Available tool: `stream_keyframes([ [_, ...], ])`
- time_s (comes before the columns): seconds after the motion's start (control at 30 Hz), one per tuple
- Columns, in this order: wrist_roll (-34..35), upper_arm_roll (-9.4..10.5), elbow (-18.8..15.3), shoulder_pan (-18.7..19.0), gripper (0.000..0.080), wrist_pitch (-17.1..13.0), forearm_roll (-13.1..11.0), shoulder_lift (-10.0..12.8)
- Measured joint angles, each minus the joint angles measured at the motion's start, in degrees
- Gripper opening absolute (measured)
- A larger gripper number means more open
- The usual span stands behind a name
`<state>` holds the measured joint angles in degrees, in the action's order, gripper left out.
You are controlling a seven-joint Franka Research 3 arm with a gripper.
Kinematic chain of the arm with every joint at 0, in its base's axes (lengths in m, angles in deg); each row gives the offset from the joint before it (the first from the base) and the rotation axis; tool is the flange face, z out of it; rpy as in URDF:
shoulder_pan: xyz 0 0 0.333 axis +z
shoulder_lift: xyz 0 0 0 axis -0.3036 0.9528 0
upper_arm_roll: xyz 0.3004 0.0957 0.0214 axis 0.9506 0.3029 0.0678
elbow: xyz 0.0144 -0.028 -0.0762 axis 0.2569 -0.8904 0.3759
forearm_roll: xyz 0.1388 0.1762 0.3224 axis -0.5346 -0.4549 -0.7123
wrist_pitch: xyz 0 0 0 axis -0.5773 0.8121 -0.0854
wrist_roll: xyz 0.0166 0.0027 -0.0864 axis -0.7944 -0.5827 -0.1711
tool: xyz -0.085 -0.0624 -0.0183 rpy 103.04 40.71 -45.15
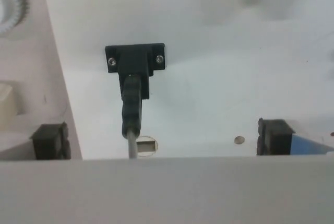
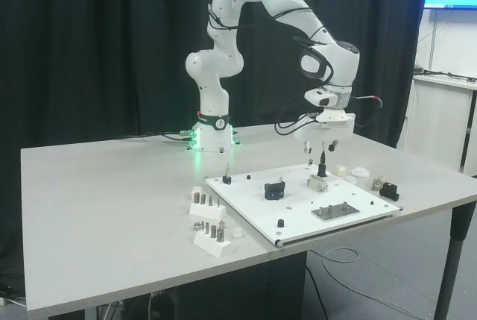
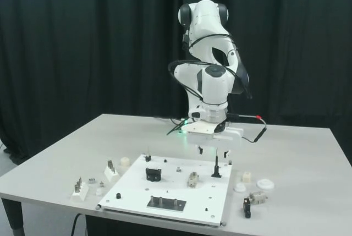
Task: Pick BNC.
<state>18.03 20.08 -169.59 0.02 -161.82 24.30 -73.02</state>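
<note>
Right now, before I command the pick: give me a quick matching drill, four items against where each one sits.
Items:
1. claw
2. black plug
3. metal plate
4. white disc

Places:
a. flat on the white board, by the edge farthest from the arm's base
b. on the grey table, off the board
c. above the board, open
d. standing upright on the board

Pairs: 1-c, 2-d, 3-a, 4-b
</note>
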Motion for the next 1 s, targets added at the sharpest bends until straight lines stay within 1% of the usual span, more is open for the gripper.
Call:
stream_keyframes([
  [0.4,-0.5,0.0,0.0,0.0,0.08,0.3,0.0,-0.3],
  [0.63,-2.5,-0.05,0.0,0.0,0.08,0.3,0.0,-0.3],
  [1.0,-2.5,-0.28,0.0,0.0,0.08,0.3,0.0,-0.3],
])
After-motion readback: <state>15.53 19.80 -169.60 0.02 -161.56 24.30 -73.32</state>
